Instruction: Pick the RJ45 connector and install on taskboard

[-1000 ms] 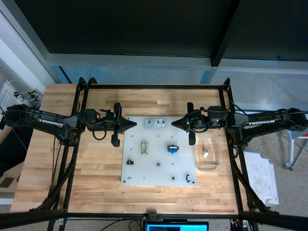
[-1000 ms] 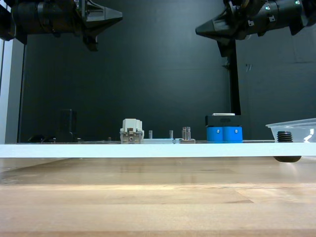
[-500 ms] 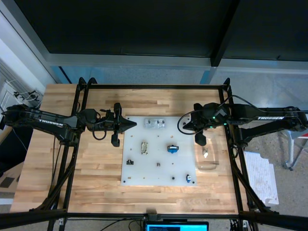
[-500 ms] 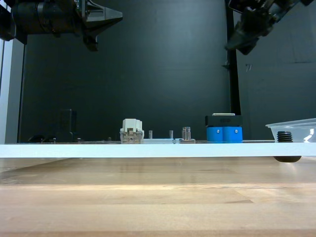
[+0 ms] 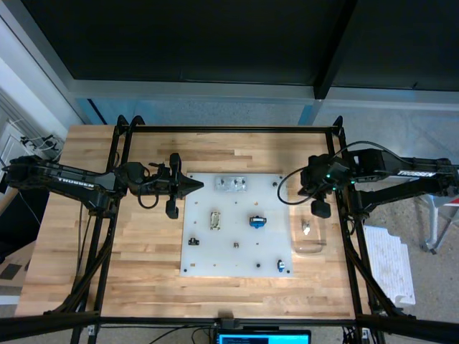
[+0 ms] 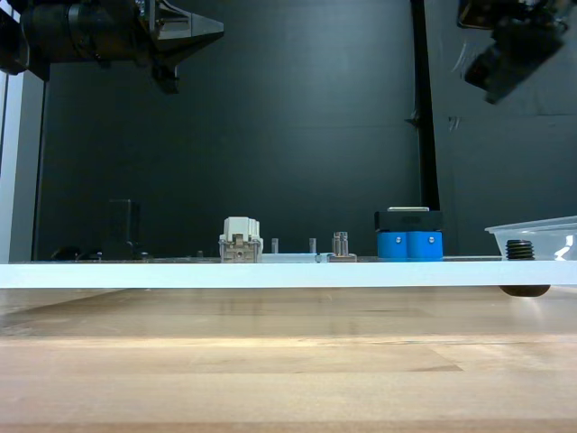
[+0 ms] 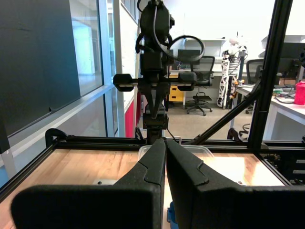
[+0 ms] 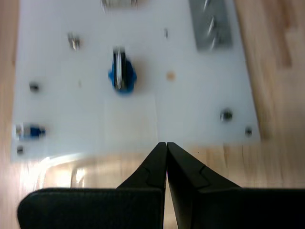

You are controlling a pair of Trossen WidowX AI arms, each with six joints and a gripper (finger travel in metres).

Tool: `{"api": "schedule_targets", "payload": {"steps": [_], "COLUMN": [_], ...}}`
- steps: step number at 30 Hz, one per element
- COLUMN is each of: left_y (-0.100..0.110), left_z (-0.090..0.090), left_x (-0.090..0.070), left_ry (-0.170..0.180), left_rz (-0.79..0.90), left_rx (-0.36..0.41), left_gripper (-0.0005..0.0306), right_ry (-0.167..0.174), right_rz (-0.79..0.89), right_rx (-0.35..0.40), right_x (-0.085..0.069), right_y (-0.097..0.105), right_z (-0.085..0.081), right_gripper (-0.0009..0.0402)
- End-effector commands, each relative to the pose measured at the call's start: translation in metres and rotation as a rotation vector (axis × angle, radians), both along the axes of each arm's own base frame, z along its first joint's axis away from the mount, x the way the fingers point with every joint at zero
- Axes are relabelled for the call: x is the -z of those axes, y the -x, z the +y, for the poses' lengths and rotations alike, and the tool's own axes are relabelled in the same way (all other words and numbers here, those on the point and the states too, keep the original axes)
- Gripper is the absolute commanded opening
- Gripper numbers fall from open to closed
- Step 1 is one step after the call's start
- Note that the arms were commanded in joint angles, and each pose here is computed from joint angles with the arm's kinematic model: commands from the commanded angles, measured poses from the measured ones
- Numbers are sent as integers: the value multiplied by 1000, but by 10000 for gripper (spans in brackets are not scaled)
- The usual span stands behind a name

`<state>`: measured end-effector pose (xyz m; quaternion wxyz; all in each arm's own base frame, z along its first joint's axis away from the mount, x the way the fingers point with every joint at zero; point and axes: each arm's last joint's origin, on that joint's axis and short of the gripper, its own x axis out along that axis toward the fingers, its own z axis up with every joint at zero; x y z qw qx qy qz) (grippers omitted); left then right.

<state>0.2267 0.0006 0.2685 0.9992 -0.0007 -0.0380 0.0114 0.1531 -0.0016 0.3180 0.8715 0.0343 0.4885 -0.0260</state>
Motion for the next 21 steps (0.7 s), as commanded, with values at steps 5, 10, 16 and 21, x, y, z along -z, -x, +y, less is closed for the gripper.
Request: {"api": "schedule_targets", "payload": {"steps": [5,10,16,21], "left_y": [0,0,0,0], "left_z": [0,0,0,0], "left_x": [0,0,0,0], "left_ry": [0,0,0,0], "left_rz": [-1,0,0,0], "left_rx": [0,0,0,0], "left_gripper": [0,0,0,0], "right_ry": [4,25,25,11], "right_rz": [131,206,234,249], "right_rx": [1,-20,-43,-64], "right_x": [6,8,9,10], "right_y": [12,21,26,29], "right_z": [8,17,29,39], "right_gripper": [0,0,0,8]}}
